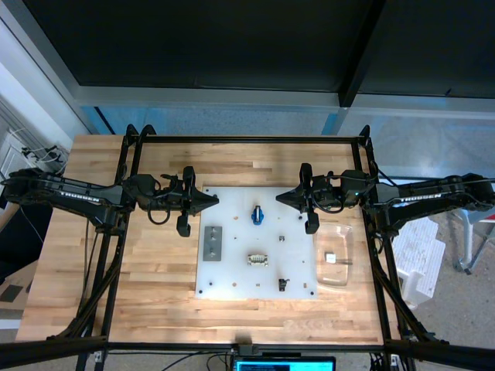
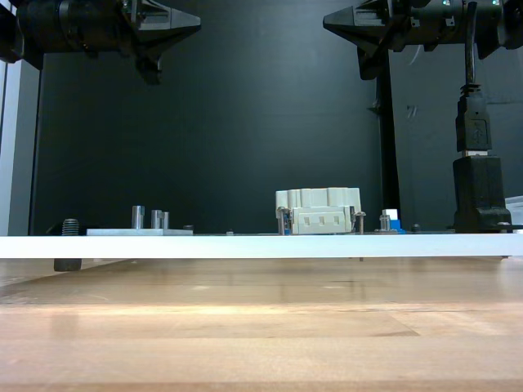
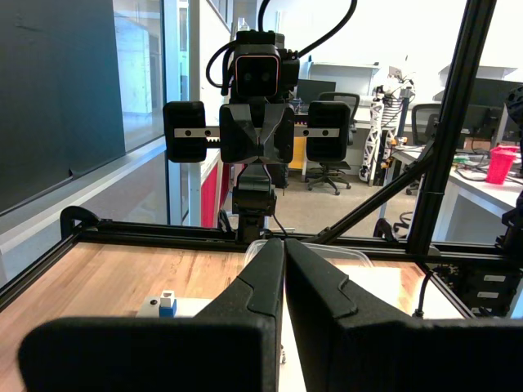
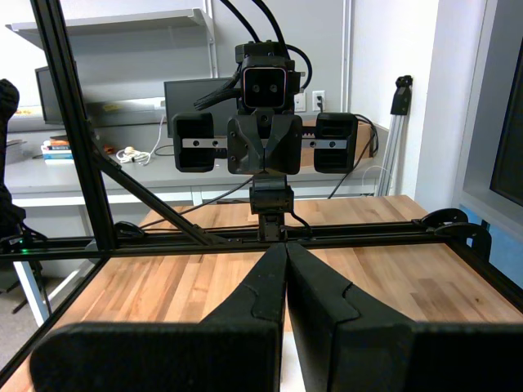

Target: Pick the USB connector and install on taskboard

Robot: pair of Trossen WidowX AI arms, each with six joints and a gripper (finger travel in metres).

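1. The left gripper (image 1: 210,202) and right gripper (image 1: 283,196), both with fingers pressed together, hang high over the far part of the flat white square taskboard (image 1: 232,278), with open air beneath.
2. 4 obstacles stand well apart on the board:
   - a low grey rectangular block (image 1: 212,242)
   - a blue upright part (image 1: 257,214)
   - a pale metal multi-pin connector (image 1: 257,260)
   - a black socket (image 2: 478,192), with the dark USB connector (image 2: 474,122) upright on it
3. A clear plastic tray (image 1: 346,232) lies just beside the board's right edge.
4. A black frame rail (image 1: 247,139) crosses the far side.

White taskboard (image 1: 232,267), blue part (image 1: 257,214), black left gripper (image 1: 216,200), black right gripper (image 1: 278,196)

A wooden table (image 1: 155,309) carries the white taskboard (image 1: 232,270) and, just beside it, a clear plastic tray (image 1: 341,235).
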